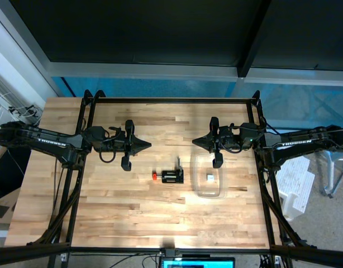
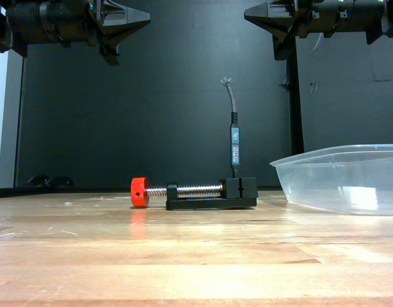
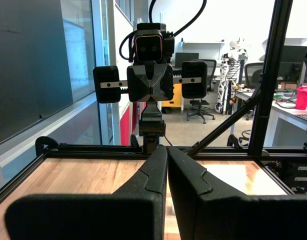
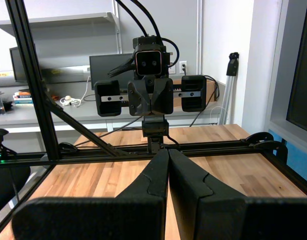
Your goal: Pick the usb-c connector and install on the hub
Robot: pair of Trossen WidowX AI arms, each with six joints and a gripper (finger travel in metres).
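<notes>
Right gripper (image 4: 168, 154), closed on nothing, hangs high above the far edge of the clear plastic tray (image 2: 337, 182). Left gripper (image 3: 167, 151) mirrors it, closed and empty. Between and nearer than both, the black usb-c connector (image 2: 235, 144) stands upright and unheld on the black red-knobbed vise (image 2: 209, 195), seemingly closer to the right gripper.

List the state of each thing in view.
Vise: standing on the table.
Connector: upright on the vise, unheld, cable rising.
Tray: holds the white block.
Left gripper: shut, empty, raised over the table.
Right gripper: shut, empty, raised near the tray.
</notes>
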